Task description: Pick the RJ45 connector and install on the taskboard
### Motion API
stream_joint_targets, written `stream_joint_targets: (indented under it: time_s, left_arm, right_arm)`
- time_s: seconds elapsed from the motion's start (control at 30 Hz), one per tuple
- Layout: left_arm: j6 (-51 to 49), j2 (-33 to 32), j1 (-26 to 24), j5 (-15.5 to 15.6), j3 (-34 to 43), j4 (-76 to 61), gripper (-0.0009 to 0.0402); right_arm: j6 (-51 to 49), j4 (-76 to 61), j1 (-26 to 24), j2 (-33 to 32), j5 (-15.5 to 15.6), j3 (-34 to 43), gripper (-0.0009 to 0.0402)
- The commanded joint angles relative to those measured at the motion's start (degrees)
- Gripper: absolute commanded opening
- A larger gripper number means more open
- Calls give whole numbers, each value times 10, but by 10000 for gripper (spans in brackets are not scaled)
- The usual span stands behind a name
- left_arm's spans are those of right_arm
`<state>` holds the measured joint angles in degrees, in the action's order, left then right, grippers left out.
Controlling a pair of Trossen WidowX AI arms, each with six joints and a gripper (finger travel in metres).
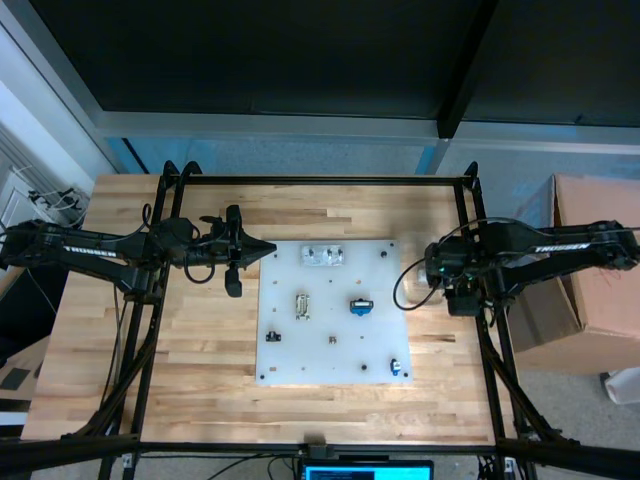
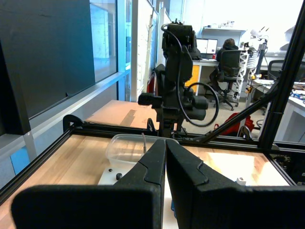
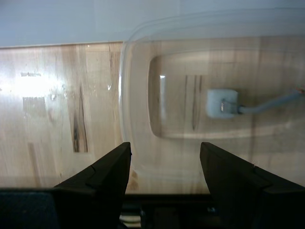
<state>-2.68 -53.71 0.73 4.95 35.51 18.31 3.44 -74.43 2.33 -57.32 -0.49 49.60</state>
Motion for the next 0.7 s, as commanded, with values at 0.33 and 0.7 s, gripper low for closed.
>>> stream_joint_targets:
  time_s: [0.33, 0.7]
  left_arm:
    - [0, 0, 0, 0, 0, 0, 0]
    - [0, 0, 0, 0, 0, 0, 0]
  right_arm:
    - [5, 100, 4, -44, -3, -64, 188]
    - [6, 134, 5, -120, -15, -69, 188]
